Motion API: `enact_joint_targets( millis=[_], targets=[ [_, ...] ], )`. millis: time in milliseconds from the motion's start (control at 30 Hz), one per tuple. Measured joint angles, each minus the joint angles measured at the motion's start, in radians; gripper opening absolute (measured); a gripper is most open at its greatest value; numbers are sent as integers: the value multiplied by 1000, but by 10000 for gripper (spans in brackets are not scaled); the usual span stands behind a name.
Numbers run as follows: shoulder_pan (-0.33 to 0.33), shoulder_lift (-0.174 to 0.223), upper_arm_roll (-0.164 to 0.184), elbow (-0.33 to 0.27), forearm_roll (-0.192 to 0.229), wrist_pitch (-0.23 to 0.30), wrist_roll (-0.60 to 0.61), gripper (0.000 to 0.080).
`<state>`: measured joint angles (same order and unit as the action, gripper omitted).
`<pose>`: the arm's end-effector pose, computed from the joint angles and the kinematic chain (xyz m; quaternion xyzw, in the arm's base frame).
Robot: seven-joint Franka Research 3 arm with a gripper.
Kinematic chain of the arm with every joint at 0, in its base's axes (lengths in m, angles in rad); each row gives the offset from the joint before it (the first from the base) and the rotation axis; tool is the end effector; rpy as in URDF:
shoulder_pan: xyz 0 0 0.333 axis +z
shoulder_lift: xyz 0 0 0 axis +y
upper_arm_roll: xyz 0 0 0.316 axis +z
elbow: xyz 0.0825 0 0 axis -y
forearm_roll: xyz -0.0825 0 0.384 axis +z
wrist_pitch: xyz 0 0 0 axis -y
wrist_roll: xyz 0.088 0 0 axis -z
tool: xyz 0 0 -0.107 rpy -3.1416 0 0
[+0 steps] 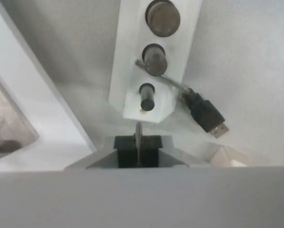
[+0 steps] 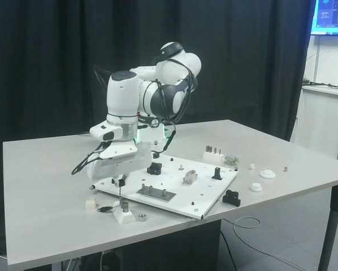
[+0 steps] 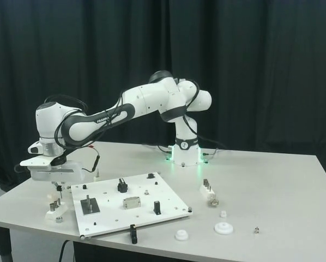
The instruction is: Insert round peg 1.
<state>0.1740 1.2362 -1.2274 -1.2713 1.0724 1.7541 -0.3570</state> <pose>0.6297 -0.3778 0.2557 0.9513 -0.3062 -0.0309 0.0184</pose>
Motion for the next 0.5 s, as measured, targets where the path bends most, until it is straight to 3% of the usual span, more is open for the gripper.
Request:
enact_joint_targets(
  millis=[500],
  targets=[
    [0,0,-14,9,0,-21,3,15]
  ],
)
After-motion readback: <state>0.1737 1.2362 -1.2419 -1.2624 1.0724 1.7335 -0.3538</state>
